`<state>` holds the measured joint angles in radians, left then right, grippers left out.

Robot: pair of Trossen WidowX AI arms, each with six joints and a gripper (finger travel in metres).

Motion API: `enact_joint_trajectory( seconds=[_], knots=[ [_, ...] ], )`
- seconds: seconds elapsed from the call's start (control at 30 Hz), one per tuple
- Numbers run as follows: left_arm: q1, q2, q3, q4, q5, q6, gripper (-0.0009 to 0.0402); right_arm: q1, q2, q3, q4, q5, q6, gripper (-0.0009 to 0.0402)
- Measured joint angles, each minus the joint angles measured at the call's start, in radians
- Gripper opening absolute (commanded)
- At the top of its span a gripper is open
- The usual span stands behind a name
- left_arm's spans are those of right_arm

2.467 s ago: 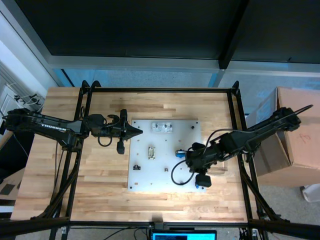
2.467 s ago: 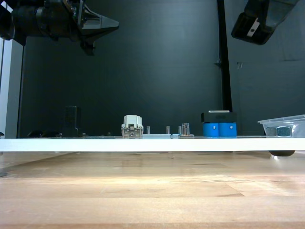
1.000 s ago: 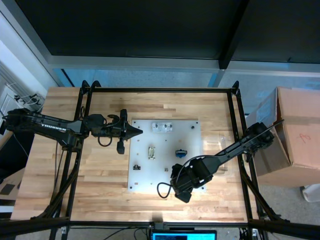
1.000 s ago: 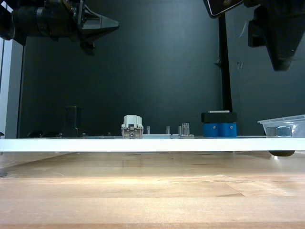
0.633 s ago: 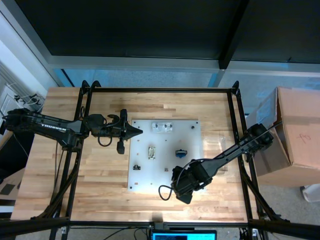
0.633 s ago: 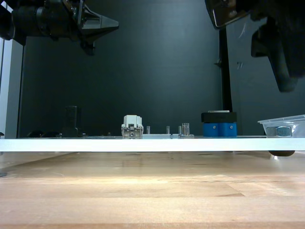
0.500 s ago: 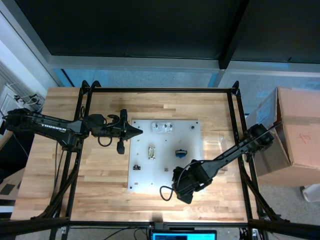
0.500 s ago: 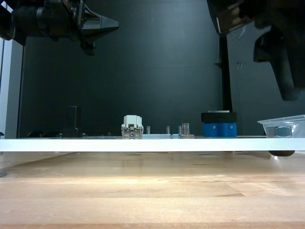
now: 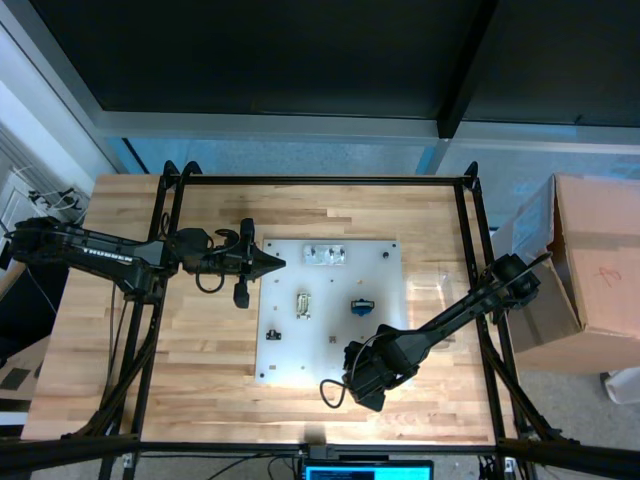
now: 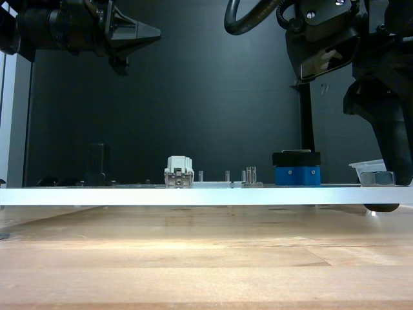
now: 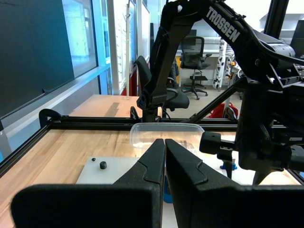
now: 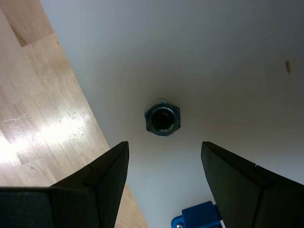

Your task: Unfasten the M12 nut and place it in the container

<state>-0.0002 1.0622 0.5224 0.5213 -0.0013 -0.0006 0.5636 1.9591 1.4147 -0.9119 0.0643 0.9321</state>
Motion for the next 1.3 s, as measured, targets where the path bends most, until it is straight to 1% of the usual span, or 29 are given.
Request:
enact_joint_trajectory(
  seconds=[0.1,0.43,0.87,0.97,1.03,1.3],
  knots=[
    [0.0,0.0,0.0,0.0,0.0,0.0,0.0,0.0,0.001,0.0,-0.001,0.0,0.0,0.0188],
    [0.0,0.0,0.0,0.0,0.0,0.0,0.0,-0.001,-0.002,0.0,-0.001,-0.002,-0.007,0.0096],
    [0.0,0.0,0.0,0.0,0.0,0.0,0.0,0.001,-0.016,-0.001,-0.004,-0.005,-0.094,0.0012],
    [0.0,0.0,0.0,0.0,0.0,0.0,0.0,0.001,-0.016,-0.001,-0.006,-0.005,-0.13,-0.0001],
    [0.0,0.0,0.0,0.0,0.0,0.0,0.0,0.002,-0.016,-0.001,-0.006,-0.005,-0.17,0.0002],
    [0.0,0.0,0.0,0.0,0.0,0.0,0.0,0.002,-0.018,-0.001,-0.007,-0.005,-0.444,0.0004]
  ],
)
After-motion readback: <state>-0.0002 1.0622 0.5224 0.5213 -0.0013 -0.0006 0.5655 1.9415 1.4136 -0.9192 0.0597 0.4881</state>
